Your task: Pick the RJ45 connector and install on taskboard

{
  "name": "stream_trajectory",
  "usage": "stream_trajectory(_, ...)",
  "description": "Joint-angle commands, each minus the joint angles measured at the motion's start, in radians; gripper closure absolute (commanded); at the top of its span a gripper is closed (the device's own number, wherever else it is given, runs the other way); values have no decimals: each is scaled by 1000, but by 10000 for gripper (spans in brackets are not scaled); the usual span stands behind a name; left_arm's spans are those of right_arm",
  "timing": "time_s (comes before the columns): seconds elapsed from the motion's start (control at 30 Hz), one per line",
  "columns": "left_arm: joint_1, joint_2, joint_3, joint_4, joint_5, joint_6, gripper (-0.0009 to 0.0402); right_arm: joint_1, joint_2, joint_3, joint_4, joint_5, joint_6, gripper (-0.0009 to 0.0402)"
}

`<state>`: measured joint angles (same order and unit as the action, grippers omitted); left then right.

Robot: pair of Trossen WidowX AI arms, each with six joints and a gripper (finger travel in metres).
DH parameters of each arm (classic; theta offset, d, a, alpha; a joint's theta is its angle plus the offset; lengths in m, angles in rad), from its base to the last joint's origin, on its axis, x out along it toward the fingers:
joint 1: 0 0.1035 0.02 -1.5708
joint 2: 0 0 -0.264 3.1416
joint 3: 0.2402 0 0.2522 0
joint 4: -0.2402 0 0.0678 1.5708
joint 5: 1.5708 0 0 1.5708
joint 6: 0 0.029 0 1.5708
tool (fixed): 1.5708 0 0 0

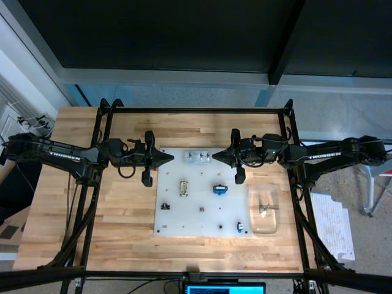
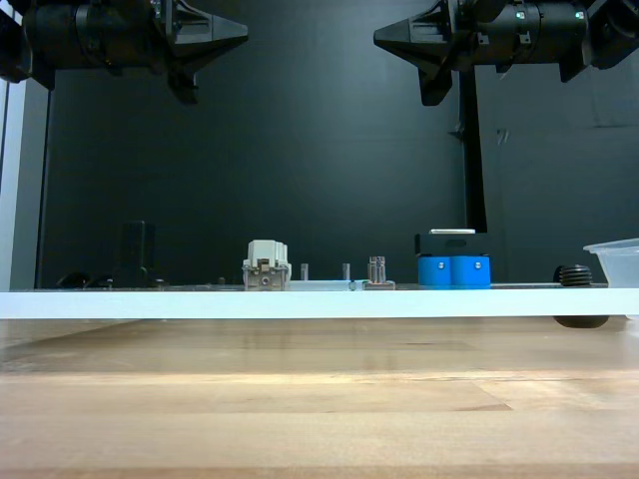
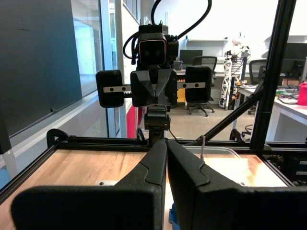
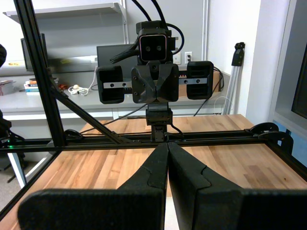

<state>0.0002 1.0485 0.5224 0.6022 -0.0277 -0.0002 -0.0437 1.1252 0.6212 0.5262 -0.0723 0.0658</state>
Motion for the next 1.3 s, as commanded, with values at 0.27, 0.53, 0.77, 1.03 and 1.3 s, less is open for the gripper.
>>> stream_trajectory(0.27,0,0,0,0,0,0,393,0,0,0,1,0,1,393)
stream_trajectory(0.53,0,0,0,0,0,0,393,0,-10,8,-9,1,42,393)
stream_trajectory(0.77,0,0,0,0,0,0,393,1,-56,80,-245,18,32,393)
stream_trajectory(1.03,0,0,0,0,0,0,393,5,-81,180,-594,27,33,393)
stream_trajectory(1.3,0,1,0,0,1,0,393,8,-81,276,-907,27,31,393)
